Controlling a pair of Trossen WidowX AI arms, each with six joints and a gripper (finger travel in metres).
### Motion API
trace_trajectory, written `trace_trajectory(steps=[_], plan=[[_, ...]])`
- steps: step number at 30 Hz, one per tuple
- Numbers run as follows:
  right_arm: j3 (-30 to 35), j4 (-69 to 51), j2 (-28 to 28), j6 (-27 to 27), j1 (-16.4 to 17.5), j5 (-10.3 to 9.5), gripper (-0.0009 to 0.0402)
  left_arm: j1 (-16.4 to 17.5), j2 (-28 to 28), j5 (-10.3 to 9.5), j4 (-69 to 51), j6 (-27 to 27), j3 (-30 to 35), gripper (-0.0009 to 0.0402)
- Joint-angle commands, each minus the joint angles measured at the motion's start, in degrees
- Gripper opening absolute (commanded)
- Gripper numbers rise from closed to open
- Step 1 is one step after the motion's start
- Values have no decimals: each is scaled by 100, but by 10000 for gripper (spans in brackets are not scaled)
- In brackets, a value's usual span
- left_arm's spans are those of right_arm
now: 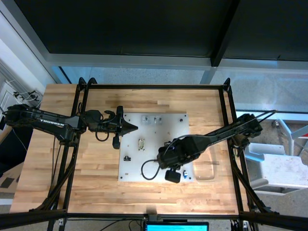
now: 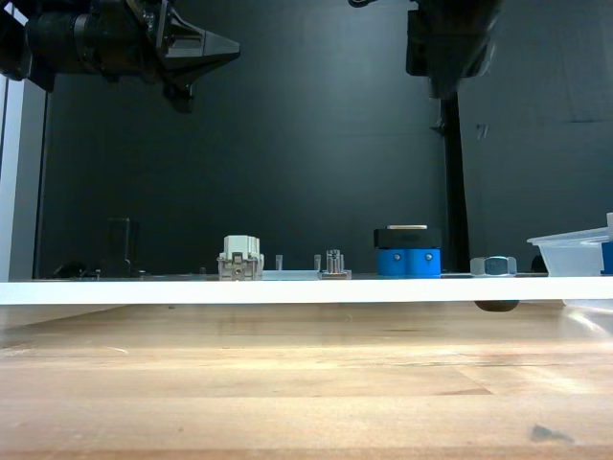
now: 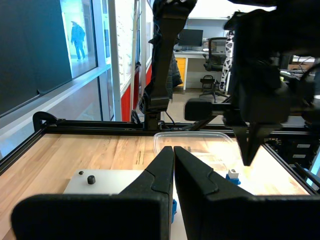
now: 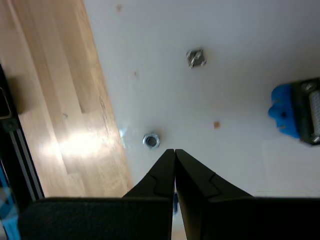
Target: Unfasten the M12 fastener and place in the container
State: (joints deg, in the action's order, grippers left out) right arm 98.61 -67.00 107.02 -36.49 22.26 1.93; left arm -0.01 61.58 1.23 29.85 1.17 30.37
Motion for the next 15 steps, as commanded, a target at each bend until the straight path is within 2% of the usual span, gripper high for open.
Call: trace_trajectory(steps=[1, 7, 15], plan=[[256, -286, 236, -221, 85, 4, 0, 0, 2, 0, 2, 0, 0, 0], [363, -356, 568, -304, 216, 11, 10, 0, 2, 2, 2, 0, 0, 0], [321, -83, 787, -422, 313, 42, 117, 2, 2, 0, 2, 0, 0, 0]])
